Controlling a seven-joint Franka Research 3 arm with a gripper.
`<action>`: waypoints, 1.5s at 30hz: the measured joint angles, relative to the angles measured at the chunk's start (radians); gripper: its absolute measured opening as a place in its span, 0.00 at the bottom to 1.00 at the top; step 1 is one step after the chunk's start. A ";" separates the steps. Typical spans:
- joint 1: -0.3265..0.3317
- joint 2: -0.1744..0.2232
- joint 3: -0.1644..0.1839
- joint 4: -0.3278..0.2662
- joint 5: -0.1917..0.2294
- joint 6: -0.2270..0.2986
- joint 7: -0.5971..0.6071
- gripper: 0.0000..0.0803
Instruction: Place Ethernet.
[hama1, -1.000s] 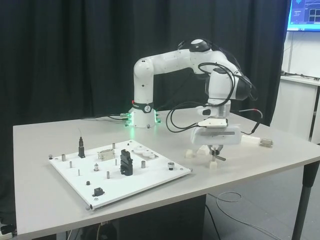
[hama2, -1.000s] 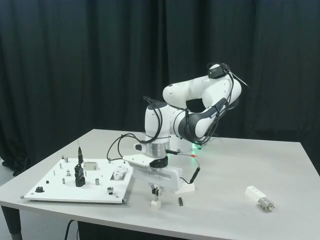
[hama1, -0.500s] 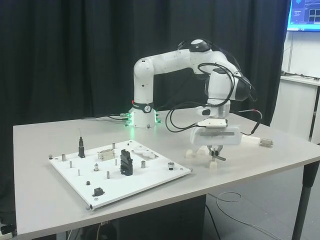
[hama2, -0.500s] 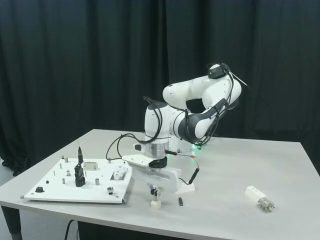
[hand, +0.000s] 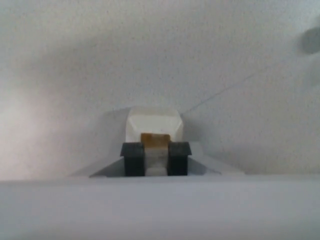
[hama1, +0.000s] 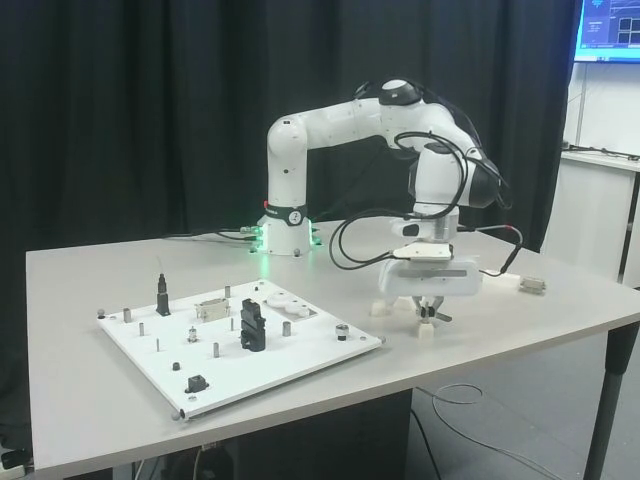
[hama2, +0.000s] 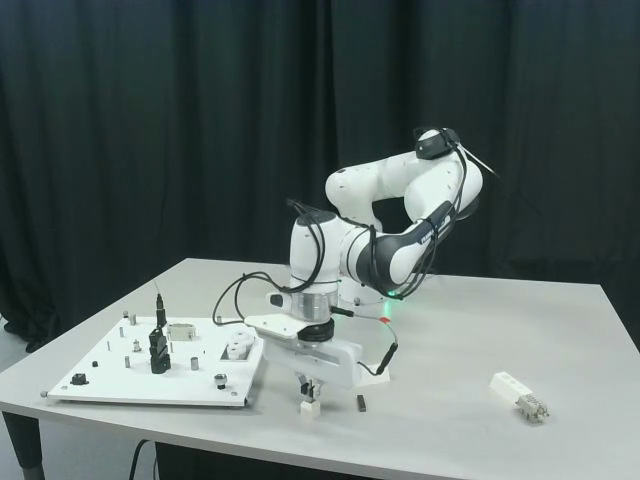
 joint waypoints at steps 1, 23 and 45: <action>0.000 0.000 0.001 0.000 0.000 0.002 0.000 0.12; 0.001 -0.014 -0.002 0.000 0.001 -0.001 0.003 0.39; 0.036 -0.017 -0.116 0.005 -0.022 -0.134 0.015 0.99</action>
